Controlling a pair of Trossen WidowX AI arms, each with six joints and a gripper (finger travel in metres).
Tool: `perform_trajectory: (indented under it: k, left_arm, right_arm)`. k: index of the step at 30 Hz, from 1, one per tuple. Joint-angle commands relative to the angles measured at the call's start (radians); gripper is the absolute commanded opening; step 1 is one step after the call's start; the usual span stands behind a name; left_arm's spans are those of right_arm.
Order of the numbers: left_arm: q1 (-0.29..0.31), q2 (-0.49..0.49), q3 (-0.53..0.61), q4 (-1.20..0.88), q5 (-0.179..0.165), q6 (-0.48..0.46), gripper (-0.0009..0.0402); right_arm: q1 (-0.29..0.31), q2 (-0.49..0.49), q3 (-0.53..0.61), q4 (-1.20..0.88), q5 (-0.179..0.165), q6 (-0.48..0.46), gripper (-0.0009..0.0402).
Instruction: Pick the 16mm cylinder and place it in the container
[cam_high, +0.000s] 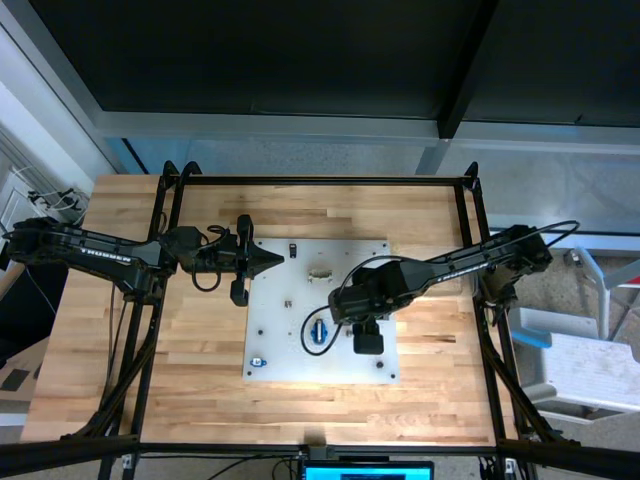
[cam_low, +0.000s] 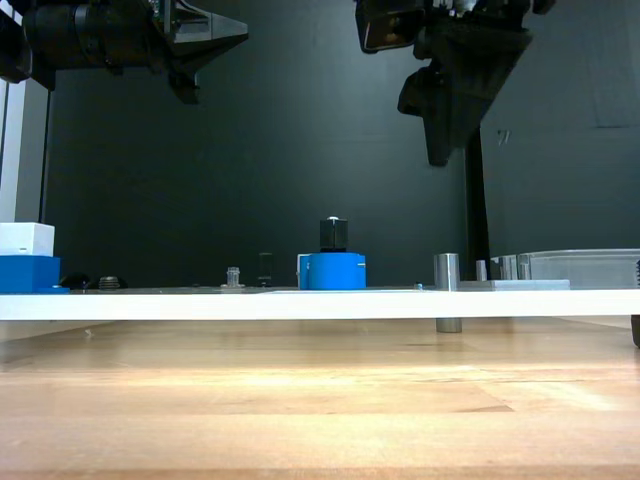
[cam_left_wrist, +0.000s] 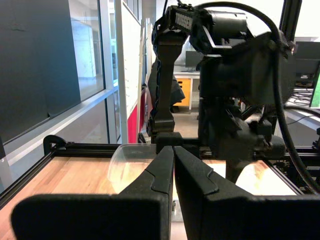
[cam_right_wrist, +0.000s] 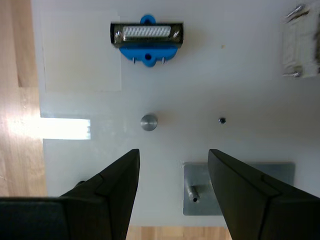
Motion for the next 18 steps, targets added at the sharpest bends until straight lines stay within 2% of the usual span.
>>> perform_trajectory:
  k: [1,18]
  left_arm:
    - [0.0,0.0,0.0,0.001,0.0,0.0,0.0]
    - [0.0,0.0,0.0,0.001,0.0,0.0,0.0]
  right_arm:
    - [0.004,0.019,0.005,0.005,-0.002,0.006,0.0189]
    - [0.021,0.113,0.002,0.044,-0.001,0.037,0.0191]
